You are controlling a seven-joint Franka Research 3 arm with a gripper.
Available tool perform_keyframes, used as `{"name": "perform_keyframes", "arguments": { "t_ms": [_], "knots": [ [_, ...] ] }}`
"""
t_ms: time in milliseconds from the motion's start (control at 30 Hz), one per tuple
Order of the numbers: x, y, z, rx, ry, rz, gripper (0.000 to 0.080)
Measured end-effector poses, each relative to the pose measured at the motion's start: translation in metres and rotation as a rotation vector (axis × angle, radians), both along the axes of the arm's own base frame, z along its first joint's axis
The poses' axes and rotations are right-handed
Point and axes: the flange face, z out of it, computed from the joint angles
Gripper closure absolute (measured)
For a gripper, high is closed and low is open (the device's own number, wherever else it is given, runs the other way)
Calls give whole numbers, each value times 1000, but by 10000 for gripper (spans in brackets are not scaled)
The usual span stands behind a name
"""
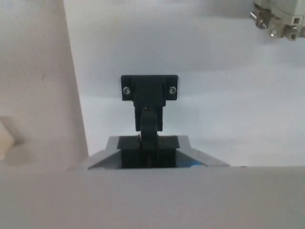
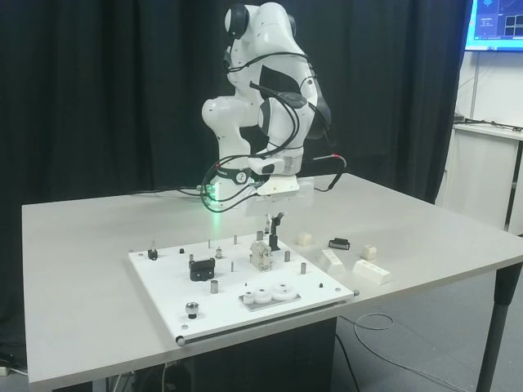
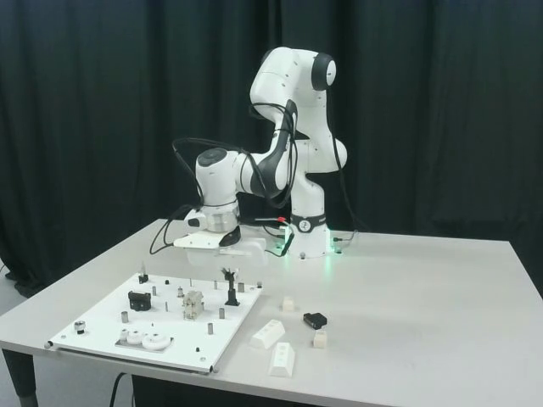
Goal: Remove USB.
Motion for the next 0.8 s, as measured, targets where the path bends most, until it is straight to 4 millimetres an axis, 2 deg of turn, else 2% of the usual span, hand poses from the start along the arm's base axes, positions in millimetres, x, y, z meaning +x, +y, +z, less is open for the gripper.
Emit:
{"name": "perform_keyframes", "arguments": {
  "t_ms": [467, 800],
  "knots": [
    [0, 1, 3, -10, 2, -11, 736],
    [-2, 3, 26, -24, 2, -10, 736]
  ]
}}
